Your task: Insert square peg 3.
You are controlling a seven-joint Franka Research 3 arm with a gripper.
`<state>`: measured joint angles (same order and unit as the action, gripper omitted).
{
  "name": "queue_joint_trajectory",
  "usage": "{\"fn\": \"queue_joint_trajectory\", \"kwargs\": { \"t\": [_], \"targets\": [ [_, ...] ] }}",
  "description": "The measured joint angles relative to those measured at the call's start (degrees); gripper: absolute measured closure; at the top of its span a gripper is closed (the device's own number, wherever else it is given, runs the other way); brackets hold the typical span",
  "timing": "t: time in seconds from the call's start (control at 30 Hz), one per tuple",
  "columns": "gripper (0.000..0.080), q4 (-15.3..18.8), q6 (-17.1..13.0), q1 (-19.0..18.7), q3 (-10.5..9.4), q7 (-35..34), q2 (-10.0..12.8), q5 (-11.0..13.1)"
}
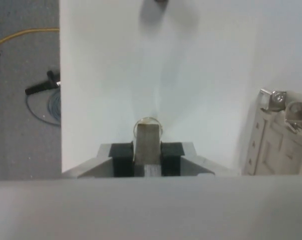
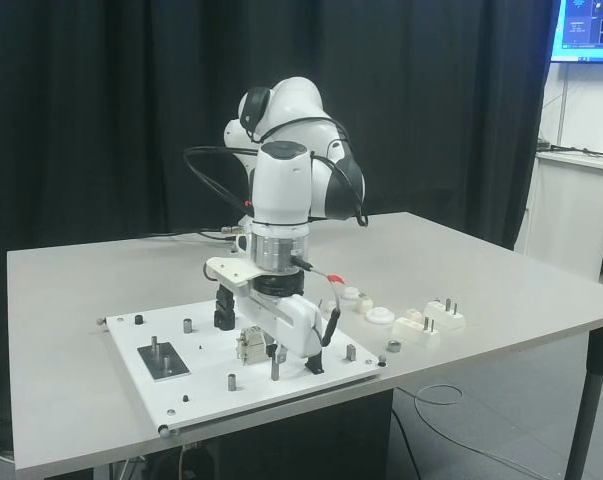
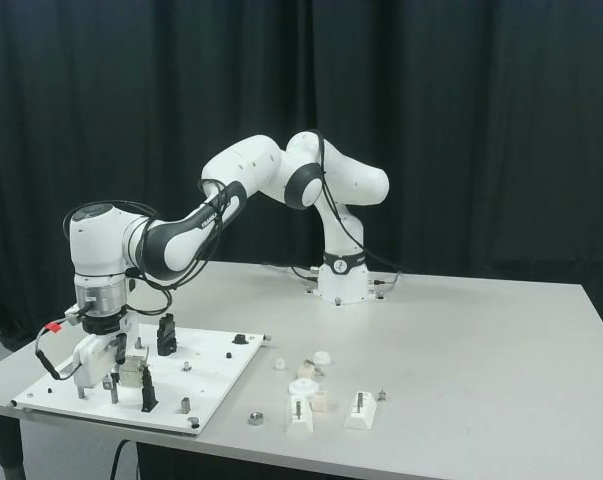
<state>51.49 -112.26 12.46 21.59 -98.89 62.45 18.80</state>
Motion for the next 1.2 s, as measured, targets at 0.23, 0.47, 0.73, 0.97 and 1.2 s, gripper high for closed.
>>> {"fn": "queue_joint_trajectory", "kwargs": {
  "t": [0.23,0.47,0.73,0.97,1.2],
  "targets": [
    [0.0693,0.00,-0.08,-0.01,0.00,0.00,0.03,0.03],
    [0.0693,0.00,-0.39,-0.05,0.00,0.70,0.32,0.03],
    [0.0693,-0.04,-0.40,-0.03,0.00,1.81,0.33,0.03],
    [0.0693,-0.06,-0.69,-0.02,0.00,2.81,0.35,0.03],
    [0.0693,-0.06,-0.96,-0.01,0.00,3.29,0.36,0.03]
  ]
}}
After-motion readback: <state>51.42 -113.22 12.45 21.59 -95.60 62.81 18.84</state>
